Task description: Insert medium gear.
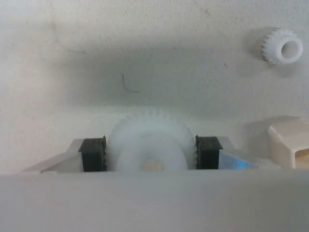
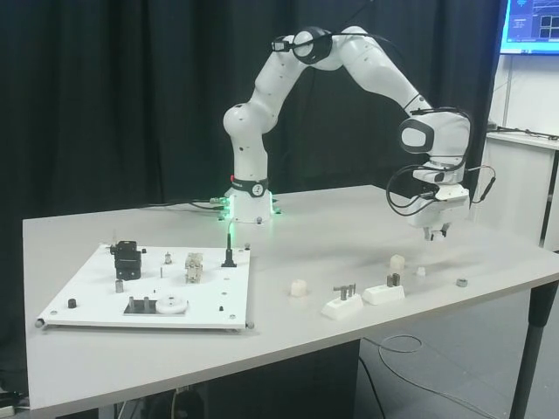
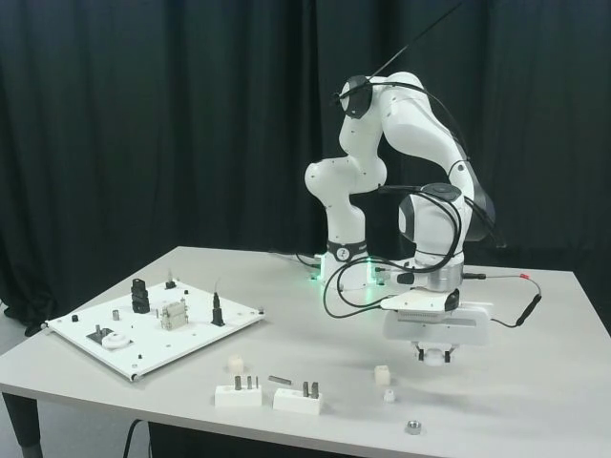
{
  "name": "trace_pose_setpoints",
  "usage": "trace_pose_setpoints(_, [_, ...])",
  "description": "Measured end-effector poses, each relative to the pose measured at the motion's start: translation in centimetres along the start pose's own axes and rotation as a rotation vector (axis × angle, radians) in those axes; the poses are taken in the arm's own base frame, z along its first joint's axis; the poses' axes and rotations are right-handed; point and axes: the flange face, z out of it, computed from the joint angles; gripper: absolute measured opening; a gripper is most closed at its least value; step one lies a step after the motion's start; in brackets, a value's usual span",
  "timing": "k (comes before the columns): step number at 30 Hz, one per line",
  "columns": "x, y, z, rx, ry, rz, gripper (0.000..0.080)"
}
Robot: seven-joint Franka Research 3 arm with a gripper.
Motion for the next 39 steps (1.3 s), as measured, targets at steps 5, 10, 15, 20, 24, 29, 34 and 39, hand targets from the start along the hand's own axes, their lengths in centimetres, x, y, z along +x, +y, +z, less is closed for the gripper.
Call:
trace_pose_setpoints(5, [0.1,0.1,0.0,0.000,0.001,-0.001,0.0396])
trace_pose_setpoints(10, [0.4,0.2,-0.1,-0.001,0.005,-0.006,0.0396])
trace_pose_setpoints(15, [1.2,0.5,-0.2,-0.004,0.018,-0.011,0.0396])
trace_pose_setpoints(20, [2.6,0.9,-0.7,-0.010,0.045,-0.022,0.0396])
trace_pose_setpoints(24, [4.1,1.4,-1.2,-0.016,0.070,-0.035,0.0396])
trace_pose_setpoints(29, [6.5,2.5,-1.8,-0.030,0.103,-0.047,0.0396])
trace_pose_setpoints(34, [9.2,3.8,-2.6,-0.062,0.128,-0.066,0.0396])
trace_pose_setpoints(39, [12.2,5.6,-3.2,-0.100,0.150,-0.076,0.0396])
